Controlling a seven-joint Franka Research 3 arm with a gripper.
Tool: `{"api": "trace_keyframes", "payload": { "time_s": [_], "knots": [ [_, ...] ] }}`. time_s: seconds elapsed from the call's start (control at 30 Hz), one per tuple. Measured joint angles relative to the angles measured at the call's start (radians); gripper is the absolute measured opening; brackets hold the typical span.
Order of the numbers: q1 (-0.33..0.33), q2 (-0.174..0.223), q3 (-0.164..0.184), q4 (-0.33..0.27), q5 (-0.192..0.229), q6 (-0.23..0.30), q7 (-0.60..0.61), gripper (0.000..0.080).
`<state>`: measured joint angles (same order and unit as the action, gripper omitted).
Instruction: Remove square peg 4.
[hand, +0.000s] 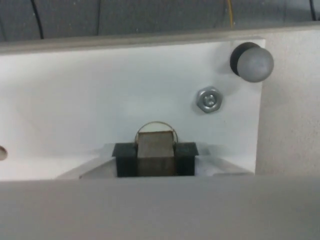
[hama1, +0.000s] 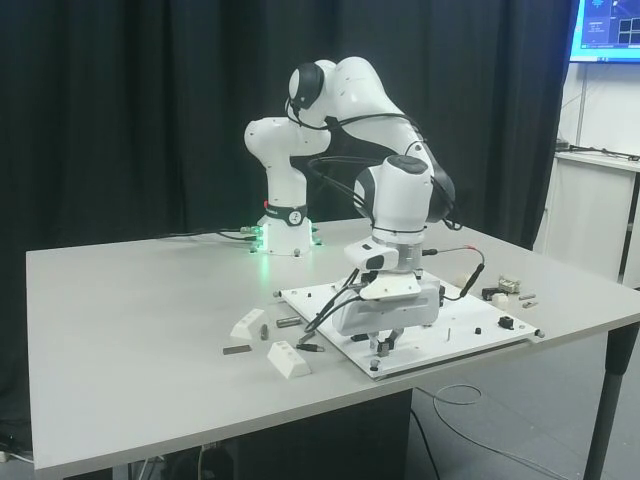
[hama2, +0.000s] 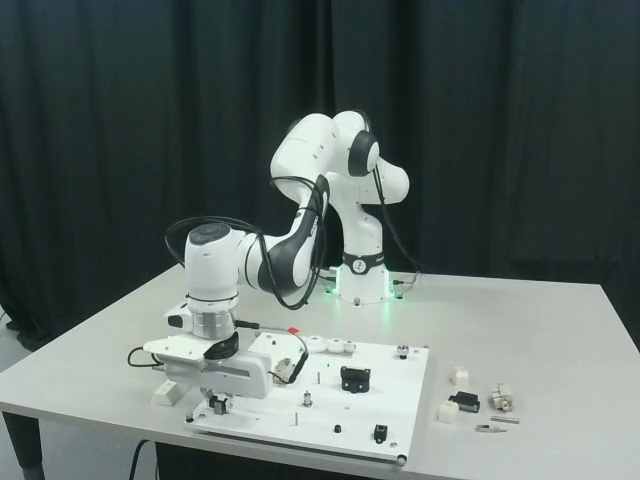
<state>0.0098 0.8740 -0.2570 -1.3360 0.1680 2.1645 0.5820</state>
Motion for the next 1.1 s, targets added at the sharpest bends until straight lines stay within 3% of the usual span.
{"api": "trace_keyframes", "payload": {
  "time_s": [0.63,0.9,1.1],
  "knots": [
    [-0.001,0.004,-0.001,0.022,-0.005,-0.030,0.000,0.0153],
    [-0.001,0.003,-0.007,0.070,-0.013,-0.103,0.000,0.0152],
    [-0.001,0.003,-0.017,0.122,-0.025,-0.186,0.004,0.0152]
  ]
}}
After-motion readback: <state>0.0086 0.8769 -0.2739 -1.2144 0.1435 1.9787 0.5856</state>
